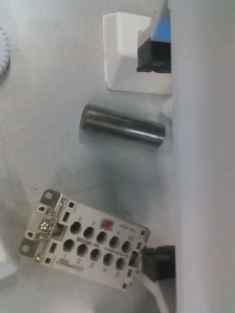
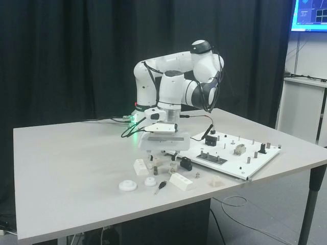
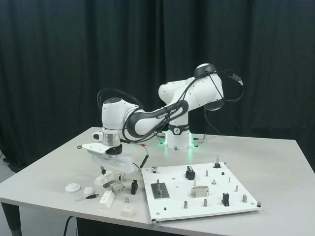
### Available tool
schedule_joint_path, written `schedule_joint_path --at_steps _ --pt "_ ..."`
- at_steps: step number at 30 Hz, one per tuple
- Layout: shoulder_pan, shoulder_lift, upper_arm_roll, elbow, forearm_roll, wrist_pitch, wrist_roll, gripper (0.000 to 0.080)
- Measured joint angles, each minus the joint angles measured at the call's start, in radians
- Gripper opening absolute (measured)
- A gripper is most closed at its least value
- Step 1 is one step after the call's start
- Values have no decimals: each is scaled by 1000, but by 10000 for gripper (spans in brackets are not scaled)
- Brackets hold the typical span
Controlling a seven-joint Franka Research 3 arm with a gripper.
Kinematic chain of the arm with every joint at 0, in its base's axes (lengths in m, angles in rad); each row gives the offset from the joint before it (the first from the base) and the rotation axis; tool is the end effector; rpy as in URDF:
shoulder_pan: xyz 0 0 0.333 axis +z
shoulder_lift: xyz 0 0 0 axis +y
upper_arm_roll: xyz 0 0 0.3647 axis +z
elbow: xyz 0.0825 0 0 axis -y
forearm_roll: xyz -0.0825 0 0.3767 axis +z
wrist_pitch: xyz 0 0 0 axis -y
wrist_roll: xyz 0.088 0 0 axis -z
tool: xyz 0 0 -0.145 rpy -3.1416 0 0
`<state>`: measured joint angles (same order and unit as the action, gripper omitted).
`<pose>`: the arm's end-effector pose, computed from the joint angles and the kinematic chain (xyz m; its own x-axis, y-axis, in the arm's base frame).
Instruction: Remove square peg 1.
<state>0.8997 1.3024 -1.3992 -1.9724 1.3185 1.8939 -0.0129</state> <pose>0.5894 -0.1317 0.1961 0.5463 -0.8351 0.0635 -0.8373 -0.5429 0.0639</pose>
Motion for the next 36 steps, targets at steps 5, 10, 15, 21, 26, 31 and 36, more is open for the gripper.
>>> schedule_joint_path --at_steps 5,10,15,21,26,31,36 --pt "2 0 -9 3 0 -7 0 797" --pt "2 0 -16 11 -2 -15 0 797" --pt "2 0 -23 18 -3 -22 0 799" --pt "2 0 -31 23 -4 -27 0 799" --pt "2 0 -38 25 -9 -27 0 800" --pt "1 0 -47 27 -15 -27 -7 800" --pt "0 0 -54 28 -16 -27 -19 800"
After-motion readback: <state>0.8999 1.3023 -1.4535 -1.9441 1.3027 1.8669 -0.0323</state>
